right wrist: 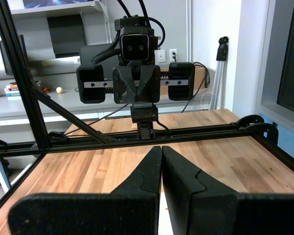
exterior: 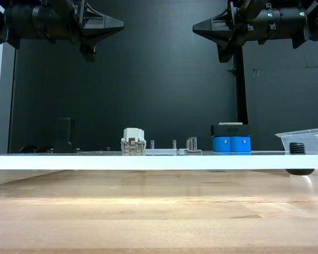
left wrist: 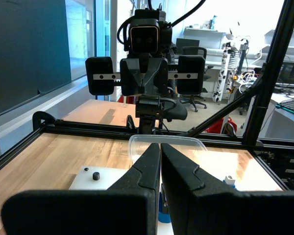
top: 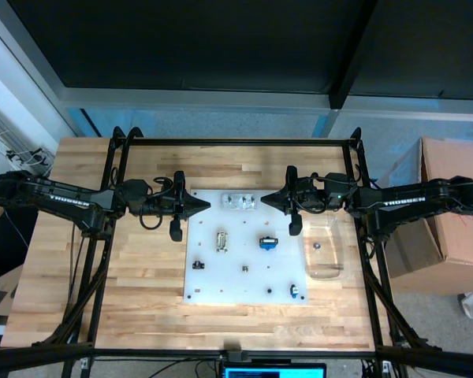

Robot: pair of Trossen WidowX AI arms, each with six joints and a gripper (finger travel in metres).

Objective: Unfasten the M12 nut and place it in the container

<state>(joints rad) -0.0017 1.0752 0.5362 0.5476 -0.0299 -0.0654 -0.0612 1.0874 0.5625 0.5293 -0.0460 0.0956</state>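
Both pincers are showing you fingers pressed together with nothing between them. The right gripper (top: 263,199) is hovering high above the far edge of the white board (top: 221,293) and pointing inward. The left gripper (top: 208,205) is hanging opposite it at the same height, tip facing tip, with a gap between them. Moving outward, you are seeing the small silver nut (top: 317,246) lying free inside the clear container (top: 336,269), which is sitting on the wooden table (top: 102,299) just beside the board's right edge. In the low view the black stud (exterior: 297,148) is standing bare, its ribs showing, in front of that container. On the board, a blue connector block (top: 268,242) is sitting near the middle and a pale grey connector (top: 221,240) is sitting to its left.
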